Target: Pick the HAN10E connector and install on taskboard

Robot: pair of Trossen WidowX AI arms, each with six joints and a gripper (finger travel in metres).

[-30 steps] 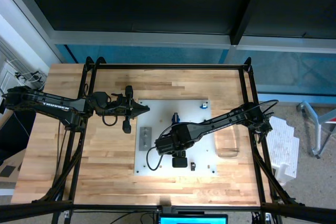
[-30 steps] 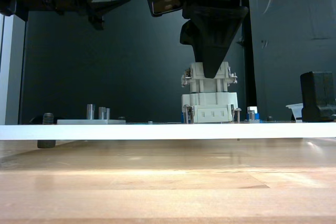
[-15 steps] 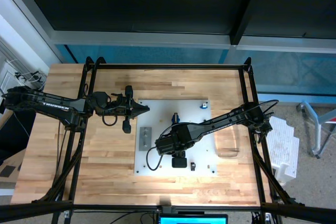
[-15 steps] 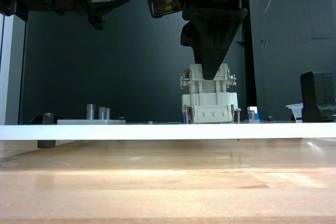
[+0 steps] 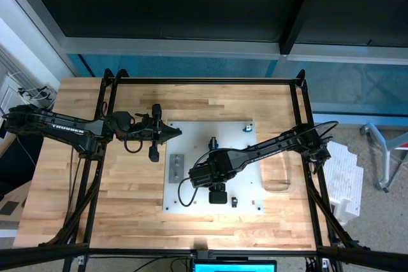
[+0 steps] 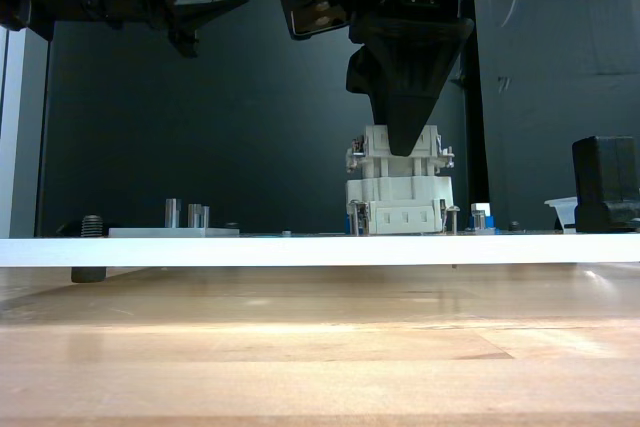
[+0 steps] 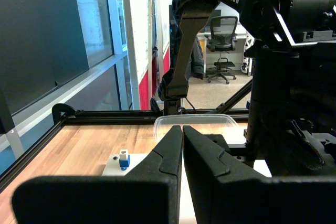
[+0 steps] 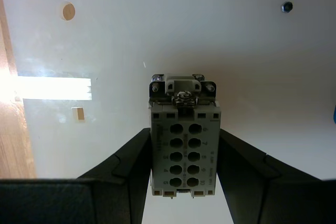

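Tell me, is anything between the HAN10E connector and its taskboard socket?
Nothing visible. The right gripper holds the HAN10E connector directly atop the socket on the taskboard; the left gripper, shut, hovers near its far left corner.

HAN10E connector (image 8: 184,145) in right gripper (image 6: 403,137) over taskboard (image 5: 185,135) — left gripper (image 5: 173,132) leftward

wooden table (image 5: 127,208) bears white taskboard (image 5: 245,179) and clear tray (image 5: 275,188).

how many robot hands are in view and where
2. The right hand grips the HAN10E connector over the middle of the taskboard; the left hand, shut and empty, hovers high by its far-left corner.
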